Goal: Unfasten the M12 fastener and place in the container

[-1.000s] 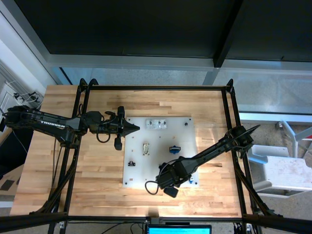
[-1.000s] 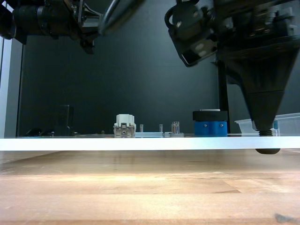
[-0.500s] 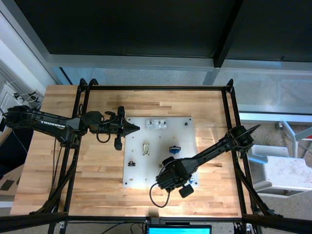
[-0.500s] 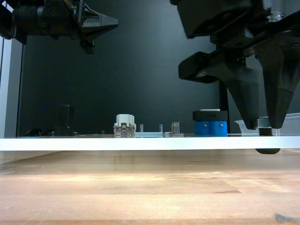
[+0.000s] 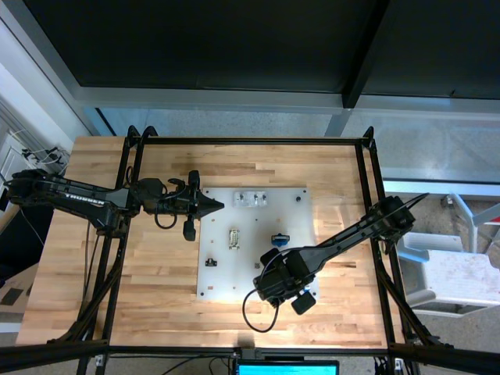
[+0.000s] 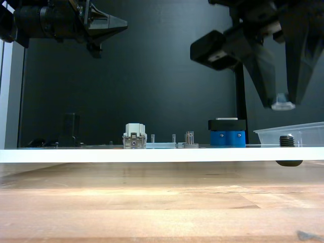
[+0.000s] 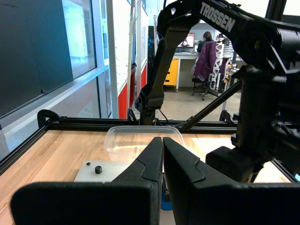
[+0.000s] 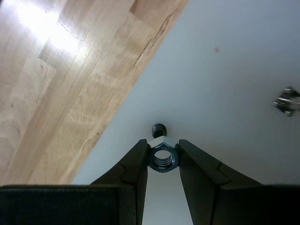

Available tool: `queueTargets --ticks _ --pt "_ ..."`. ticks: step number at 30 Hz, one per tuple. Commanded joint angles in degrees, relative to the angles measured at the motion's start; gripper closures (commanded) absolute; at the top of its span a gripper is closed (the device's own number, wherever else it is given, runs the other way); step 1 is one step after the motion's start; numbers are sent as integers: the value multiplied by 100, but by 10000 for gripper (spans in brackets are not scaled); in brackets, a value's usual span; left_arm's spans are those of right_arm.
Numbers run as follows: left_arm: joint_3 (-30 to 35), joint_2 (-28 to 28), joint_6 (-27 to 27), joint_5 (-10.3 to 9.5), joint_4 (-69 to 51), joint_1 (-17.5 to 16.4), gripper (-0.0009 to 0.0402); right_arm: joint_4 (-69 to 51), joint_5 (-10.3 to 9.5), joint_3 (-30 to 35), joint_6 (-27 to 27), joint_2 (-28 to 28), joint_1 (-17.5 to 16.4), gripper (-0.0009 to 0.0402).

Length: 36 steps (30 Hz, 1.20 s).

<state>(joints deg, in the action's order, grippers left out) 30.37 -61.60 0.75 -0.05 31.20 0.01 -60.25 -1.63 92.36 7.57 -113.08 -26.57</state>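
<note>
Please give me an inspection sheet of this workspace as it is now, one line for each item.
Surface: wooden table with a white board in the middle.
Job's things: silver nut off its stud, held in the air above it; black stud bare, ribs showing; clear container to the board's right, without the nut.
Clutter: blue block, pale connector, small silver post on the board.
Grippers: right tool shut on the nut over the board's near right edge; left tool shut, parked high by the board's far left edge.
Cables: black loop hanging under the right arm.
Surroundings: black frame; a person far behind.
</note>
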Motion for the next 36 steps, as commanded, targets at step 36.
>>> queueTargets --ticks 36 --pt "0 0 0 0 -2 0 393 -380 411 -3543 -686 3696 1569 387"
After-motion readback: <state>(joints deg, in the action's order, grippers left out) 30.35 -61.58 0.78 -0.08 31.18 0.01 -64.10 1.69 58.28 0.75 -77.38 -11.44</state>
